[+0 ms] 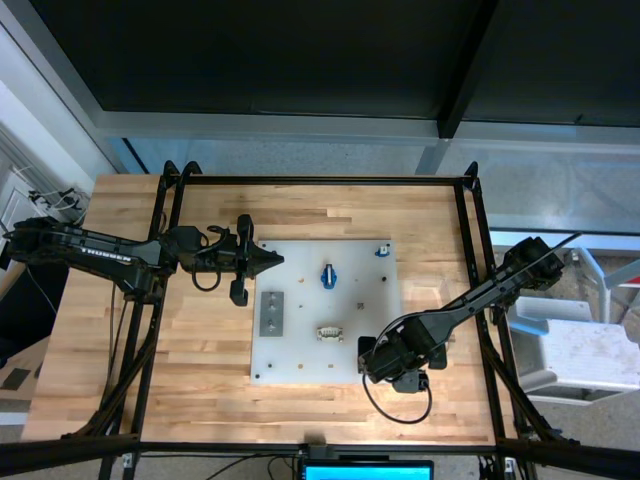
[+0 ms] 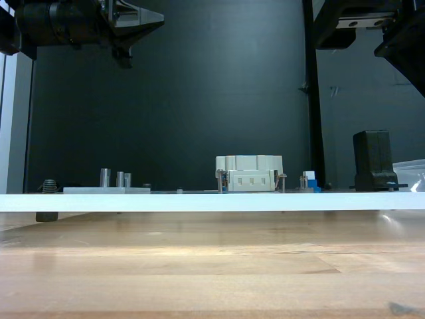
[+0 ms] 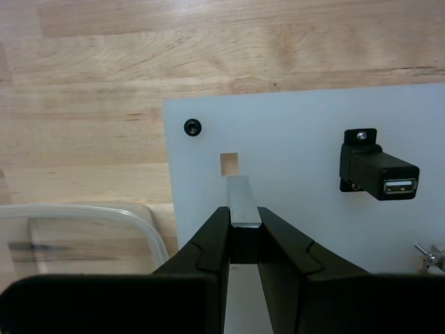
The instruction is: Pick the 16mm bar and place in it's hole on the taskboard
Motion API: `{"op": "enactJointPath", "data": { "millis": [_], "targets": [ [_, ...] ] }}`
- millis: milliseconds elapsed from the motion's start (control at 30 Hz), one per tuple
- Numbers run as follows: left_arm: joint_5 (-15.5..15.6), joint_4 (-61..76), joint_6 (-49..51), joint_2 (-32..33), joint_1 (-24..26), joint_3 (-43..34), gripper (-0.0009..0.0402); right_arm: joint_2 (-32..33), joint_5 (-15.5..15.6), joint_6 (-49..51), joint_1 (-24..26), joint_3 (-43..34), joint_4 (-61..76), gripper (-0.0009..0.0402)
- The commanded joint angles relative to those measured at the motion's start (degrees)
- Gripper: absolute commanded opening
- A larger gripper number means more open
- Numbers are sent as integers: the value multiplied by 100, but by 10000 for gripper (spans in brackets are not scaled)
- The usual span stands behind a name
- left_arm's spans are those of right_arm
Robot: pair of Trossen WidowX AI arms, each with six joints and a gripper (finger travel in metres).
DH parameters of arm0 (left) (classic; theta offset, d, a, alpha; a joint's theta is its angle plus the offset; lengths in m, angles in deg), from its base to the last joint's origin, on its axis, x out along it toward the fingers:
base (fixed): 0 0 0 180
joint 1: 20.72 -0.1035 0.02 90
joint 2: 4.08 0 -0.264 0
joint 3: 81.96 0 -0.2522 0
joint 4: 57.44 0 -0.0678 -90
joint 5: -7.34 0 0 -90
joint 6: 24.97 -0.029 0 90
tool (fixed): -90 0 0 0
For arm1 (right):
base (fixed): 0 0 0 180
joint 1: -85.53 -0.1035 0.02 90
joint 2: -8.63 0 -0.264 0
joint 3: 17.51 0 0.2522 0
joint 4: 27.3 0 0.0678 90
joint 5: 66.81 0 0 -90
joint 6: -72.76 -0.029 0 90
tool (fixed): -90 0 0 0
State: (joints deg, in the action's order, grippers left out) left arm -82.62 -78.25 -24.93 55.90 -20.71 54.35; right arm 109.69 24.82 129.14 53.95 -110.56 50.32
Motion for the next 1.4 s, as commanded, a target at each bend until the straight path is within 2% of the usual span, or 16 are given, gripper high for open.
{"op": "enactJointPath", "data": {
  "millis": [33,1400],
  "targets": [
    [-2,0,0,0,-2,-2,0,0,-2,-42,-22,31,-11,0],
    [-2,0,0,2,0,-2,0,256,-55,127,-94,323,-470,0]
  ]
}}
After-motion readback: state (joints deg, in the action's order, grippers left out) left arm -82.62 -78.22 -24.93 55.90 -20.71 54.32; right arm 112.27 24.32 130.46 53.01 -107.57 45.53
